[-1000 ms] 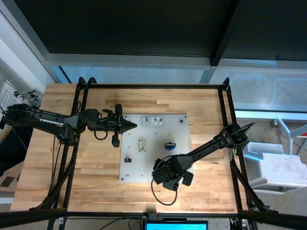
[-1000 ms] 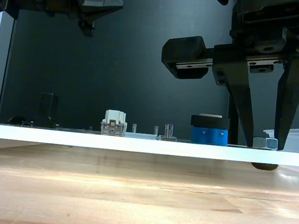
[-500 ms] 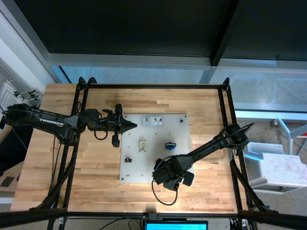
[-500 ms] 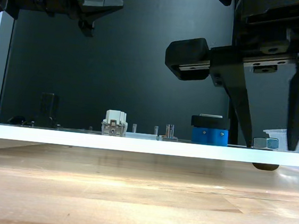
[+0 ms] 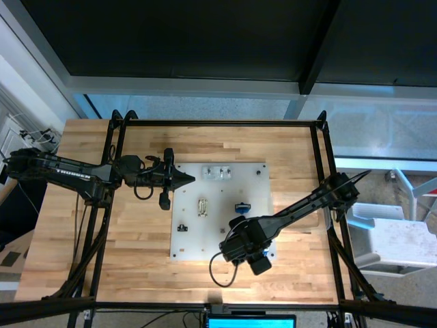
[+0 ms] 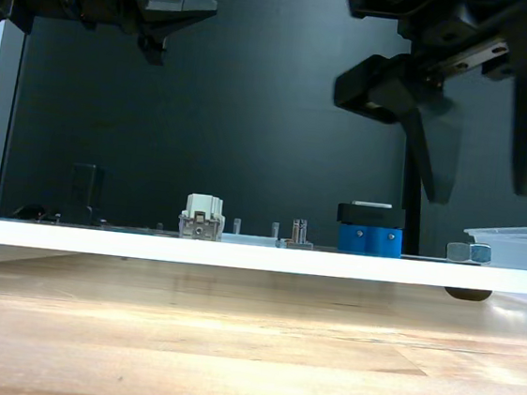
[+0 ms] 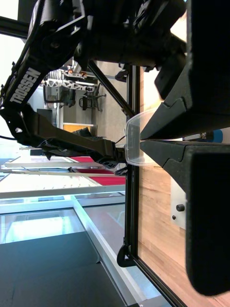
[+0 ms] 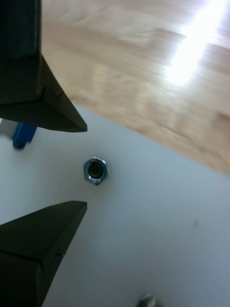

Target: Unfasten the M12 fastener and place in the container

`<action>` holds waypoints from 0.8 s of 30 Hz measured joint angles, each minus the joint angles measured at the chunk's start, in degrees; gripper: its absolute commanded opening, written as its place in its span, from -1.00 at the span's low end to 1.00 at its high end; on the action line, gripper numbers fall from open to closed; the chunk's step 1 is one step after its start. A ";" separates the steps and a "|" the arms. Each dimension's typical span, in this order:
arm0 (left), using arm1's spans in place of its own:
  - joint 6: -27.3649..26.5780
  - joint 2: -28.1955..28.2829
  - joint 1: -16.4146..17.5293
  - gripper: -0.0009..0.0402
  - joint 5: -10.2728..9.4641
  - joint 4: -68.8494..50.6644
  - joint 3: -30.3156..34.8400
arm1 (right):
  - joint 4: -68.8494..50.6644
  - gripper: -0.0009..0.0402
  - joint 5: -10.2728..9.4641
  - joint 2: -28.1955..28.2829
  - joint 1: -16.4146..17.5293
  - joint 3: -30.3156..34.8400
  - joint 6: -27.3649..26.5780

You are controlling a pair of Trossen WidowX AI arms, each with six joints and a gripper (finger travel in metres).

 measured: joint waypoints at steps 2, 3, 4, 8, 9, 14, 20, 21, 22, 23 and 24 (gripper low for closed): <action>0.02 0.00 0.00 -0.96 0.00 0.00 0.00 | 0.90 -0.20 -0.11 -1.01 -0.02 -0.96 5.07; 0.00 0.02 0.00 -0.96 0.02 -0.02 -0.02 | 1.55 -0.25 -0.37 -1.38 -0.02 -1.42 7.10; 0.02 0.00 0.00 -0.96 0.02 0.00 0.00 | 1.88 -0.31 -1.05 -1.73 -0.04 -1.77 8.76; 0.00 0.00 0.00 -0.96 0.02 -0.02 0.00 | 3.45 -0.64 -3.13 -2.64 -0.07 -3.04 13.88; 0.02 0.00 0.00 -0.96 0.00 0.00 0.00 | 4.04 -0.75 -3.17 -2.84 -0.07 -3.50 14.38; 0.00 0.00 0.00 -0.96 0.00 -0.02 0.00 | 8.59 -0.91 -5.73 -3.76 -0.28 -6.56 14.53; 0.00 0.02 0.00 -0.96 0.00 0.00 -0.02 | 10.03 -0.96 -5.57 -3.76 -0.04 -8.74 17.03; 0.02 0.02 0.00 -0.96 0.02 0.00 0.00 | 10.14 -0.96 -5.53 -3.76 0.04 -9.11 17.27; 0.02 0.00 0.00 -0.96 0.02 0.00 0.00 | 10.36 -0.96 -5.53 -3.76 0.20 -9.53 17.46; 0.00 0.02 0.00 -0.96 0.02 0.00 0.00 | 10.80 -0.96 -5.51 -3.76 0.39 -9.90 17.53; 0.02 0.02 0.00 -0.96 0.00 0.00 0.00 | 11.21 -0.96 -5.46 -3.76 0.55 -10.27 17.62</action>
